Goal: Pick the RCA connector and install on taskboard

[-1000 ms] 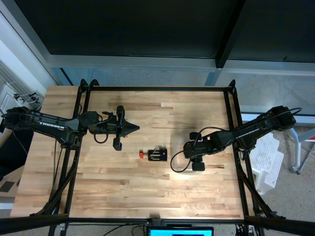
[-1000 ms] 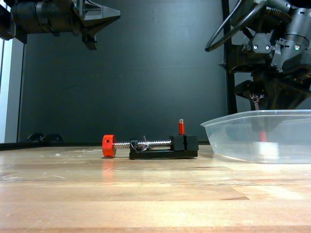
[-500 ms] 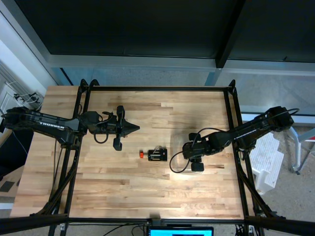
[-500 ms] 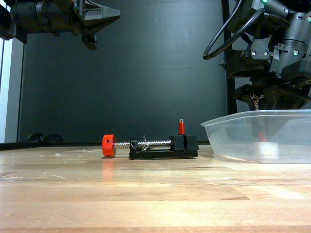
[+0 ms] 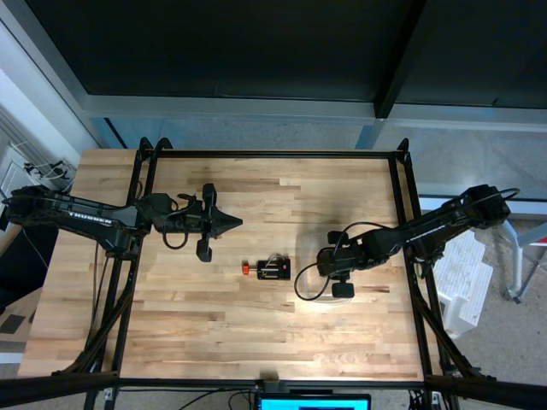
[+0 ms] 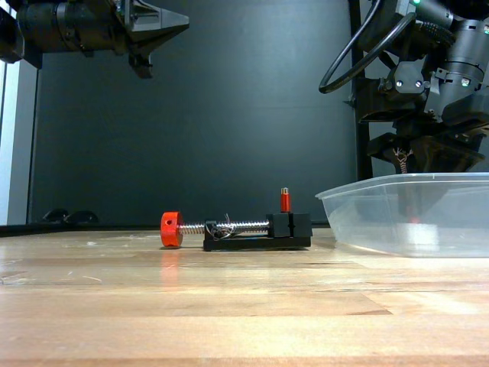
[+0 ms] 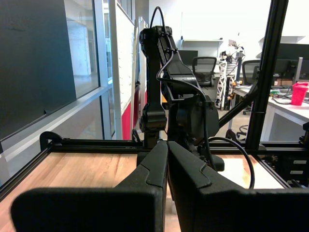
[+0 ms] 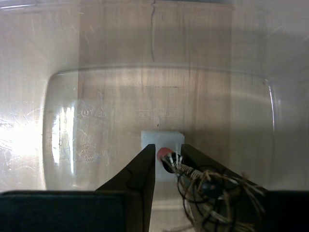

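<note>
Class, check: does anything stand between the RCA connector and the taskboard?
Yes. The RCA connector is inside the clear tray, under the right gripper; the tray's wall stands between it and the taskboard. The left gripper hangs high, left of the taskboard.

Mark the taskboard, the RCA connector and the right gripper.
taskboard (image 6: 290, 228): low view, on its black block.
RCA connector (image 8: 161, 139): right wrist view, on its whitish base.
right gripper (image 8: 168, 153): right wrist view, midway between its open fingertips, over the connector.
left gripper (image 7: 167, 145): left wrist view, at its shut fingertips, raised above the table (image 5: 214, 325), left side.
</note>
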`<state>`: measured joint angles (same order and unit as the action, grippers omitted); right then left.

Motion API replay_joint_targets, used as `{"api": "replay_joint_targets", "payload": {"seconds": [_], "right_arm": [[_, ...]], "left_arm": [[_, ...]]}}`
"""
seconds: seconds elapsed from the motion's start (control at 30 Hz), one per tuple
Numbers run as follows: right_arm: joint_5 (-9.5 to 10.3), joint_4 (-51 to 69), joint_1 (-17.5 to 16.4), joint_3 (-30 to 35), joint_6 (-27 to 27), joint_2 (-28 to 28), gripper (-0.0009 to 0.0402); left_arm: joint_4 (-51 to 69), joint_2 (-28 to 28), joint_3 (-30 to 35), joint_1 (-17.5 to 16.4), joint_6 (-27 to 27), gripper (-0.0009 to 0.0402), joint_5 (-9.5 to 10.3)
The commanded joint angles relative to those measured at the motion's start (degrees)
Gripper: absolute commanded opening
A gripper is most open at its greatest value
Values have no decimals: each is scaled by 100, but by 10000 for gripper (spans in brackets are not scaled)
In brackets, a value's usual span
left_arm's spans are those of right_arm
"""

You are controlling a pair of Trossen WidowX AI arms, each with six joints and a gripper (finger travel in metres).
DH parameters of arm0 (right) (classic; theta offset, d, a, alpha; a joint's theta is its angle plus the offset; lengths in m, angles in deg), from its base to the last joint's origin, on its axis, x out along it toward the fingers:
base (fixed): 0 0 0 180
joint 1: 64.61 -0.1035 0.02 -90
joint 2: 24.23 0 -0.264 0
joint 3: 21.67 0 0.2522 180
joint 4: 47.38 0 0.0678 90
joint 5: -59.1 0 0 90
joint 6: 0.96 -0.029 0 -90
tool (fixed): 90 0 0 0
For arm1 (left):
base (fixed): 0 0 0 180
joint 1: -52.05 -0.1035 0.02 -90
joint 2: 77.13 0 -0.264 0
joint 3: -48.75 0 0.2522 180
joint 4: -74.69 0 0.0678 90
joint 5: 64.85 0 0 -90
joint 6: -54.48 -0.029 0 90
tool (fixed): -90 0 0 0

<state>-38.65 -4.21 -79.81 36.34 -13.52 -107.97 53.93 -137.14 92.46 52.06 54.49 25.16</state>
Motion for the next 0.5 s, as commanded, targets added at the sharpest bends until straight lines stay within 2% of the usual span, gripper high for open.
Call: {"api": "replay_joint_targets", "payload": {"seconds": [0.03, 0.5], "right_arm": [[-15, -7, 0, 2, -11, 2, 52], [-9, -13, 7, 2, -24, 7, -1]], "left_arm": [[-2, 0, 0, -2, -2, 0, 0], [0, 0, 0, 0, 0, 0, 0]]}}
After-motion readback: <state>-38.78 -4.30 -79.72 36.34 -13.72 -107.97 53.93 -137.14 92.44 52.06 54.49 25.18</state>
